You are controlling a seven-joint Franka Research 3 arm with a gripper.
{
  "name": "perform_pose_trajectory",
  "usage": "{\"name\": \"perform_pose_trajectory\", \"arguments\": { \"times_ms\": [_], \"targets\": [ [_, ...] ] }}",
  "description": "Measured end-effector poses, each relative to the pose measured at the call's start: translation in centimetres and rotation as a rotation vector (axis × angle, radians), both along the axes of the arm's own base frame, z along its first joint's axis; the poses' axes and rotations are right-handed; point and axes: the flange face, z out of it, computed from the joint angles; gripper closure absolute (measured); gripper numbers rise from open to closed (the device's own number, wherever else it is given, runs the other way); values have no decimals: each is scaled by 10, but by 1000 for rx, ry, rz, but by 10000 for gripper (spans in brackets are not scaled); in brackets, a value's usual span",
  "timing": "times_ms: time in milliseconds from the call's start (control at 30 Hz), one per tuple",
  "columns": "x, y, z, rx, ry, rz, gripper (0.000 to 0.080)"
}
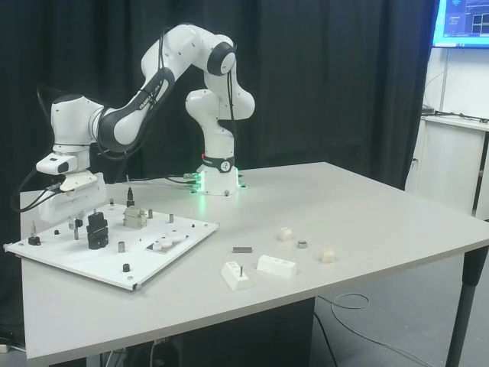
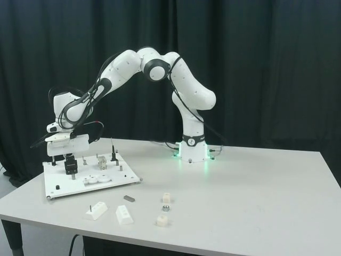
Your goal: Insert square peg 2.
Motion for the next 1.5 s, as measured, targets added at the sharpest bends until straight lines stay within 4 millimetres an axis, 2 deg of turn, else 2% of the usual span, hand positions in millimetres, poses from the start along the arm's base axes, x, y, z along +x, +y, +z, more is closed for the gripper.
{"name": "perform_pose_trajectory", "arguments": {
  "times_ms": [1500],
  "targets": [
    [2, -1, 0, 14, -22, -18, 728]
  ]
}}
